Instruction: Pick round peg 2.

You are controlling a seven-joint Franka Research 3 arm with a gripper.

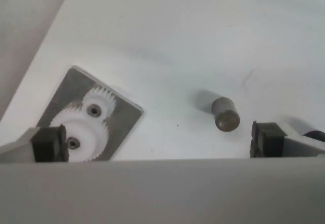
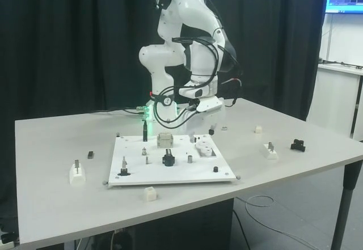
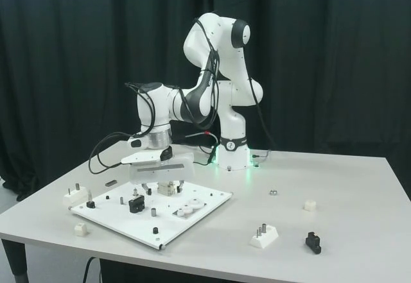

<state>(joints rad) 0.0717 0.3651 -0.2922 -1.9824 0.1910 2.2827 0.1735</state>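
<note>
Your pincer (image 1: pixel 158 142) hangs above the white board (image 3: pixel 192 215) on the counter (image 3: pixel 347 219), with its two fingers (image 1: pixel 48 144) wide apart and holding nothing. The round peg (image 1: pixel 225 114) stands on the board, below and between the fingers but closer to one of them. Beside it sits the grey plate with two white gears (image 1: pixel 84 125). The peg is not picked yet. You have to line up, go down, squeeze and lift.

2 opposed room views; wrist close, downward.
</note>
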